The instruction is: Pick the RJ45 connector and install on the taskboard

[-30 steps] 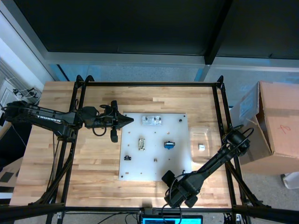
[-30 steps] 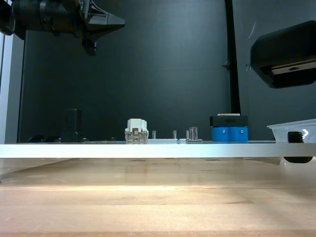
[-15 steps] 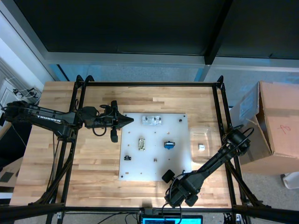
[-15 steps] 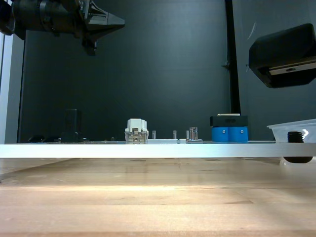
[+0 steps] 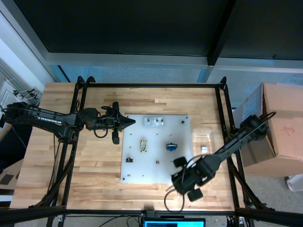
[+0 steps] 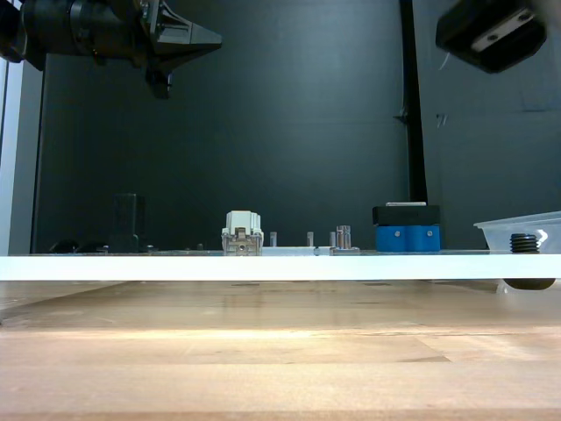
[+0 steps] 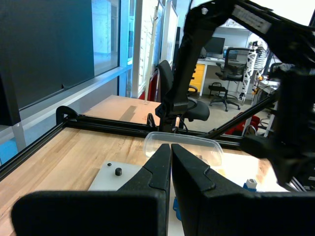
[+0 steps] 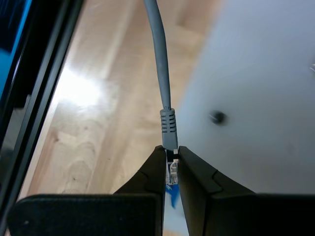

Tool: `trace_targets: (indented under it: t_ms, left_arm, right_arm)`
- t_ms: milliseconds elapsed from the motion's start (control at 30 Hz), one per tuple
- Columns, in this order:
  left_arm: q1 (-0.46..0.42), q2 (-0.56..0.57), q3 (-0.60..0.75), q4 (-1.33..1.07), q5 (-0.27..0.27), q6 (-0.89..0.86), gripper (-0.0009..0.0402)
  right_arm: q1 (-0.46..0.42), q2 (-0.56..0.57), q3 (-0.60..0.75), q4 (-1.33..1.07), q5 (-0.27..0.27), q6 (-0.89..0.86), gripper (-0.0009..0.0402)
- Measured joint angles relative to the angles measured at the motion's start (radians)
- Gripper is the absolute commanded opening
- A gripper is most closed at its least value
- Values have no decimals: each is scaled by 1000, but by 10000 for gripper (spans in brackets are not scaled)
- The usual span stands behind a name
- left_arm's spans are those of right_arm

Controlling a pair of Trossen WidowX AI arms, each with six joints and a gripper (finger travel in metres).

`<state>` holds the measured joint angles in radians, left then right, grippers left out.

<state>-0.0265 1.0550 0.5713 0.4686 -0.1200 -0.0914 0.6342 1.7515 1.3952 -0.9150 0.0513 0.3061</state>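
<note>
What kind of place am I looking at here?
Likely a robotics lab: a butcher-block wooden table carries a white task board, and a black office chair stands beyond. The left gripper hangs shut over the board's far-left corner; the right gripper, above its near edge, holds the grey-cabled RJ45 connector.

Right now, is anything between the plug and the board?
Nothing visible. The right gripper holds the plug above the near right part of the board; the left gripper hangs shut over its far left corner.
</note>
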Motion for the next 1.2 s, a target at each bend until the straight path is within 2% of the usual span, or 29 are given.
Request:
trace_targets:
  t_ms: [200, 300, 367, 567, 667, 767, 900, 1033, 1200]
  left_arm:
    - [0, 0, 0, 0, 0, 0, 0]
    - [0, 0, 0, 0, 0, 0, 0]
    - [0, 0, 0, 0, 0, 0, 0]
    - [0, 0, 0, 0, 0, 0, 0]
    - [0, 0, 0, 0, 0, 0, 0]
    - [0, 0, 0, 0, 0, 0, 0]
    - [0, 0, 0, 0, -3, 13, 0]
    - [0, 0, 0, 1, -77, 14, 0]
    - [1, 3, 0, 20, -128, 14, 0]
  right_arm:
    - [-90, -183, -158, 77, 23, 129, 0]
    - [-138, -250, -219, 93, 82, 219, 0]
    - [-173, -289, -252, 105, 97, 235, 0]
    - [-276, -343, -327, 151, 100, 215, 0]
    - [-323, -344, -341, 172, 130, 203, 0]
    - [-354, -343, -341, 211, 206, 187, 0]
    - [-362, -341, -340, 248, 381, 178, 0]
    - [-362, -339, -323, 278, 560, 182, 0]
    - [-364, -315, -268, 322, 721, 192, 0]
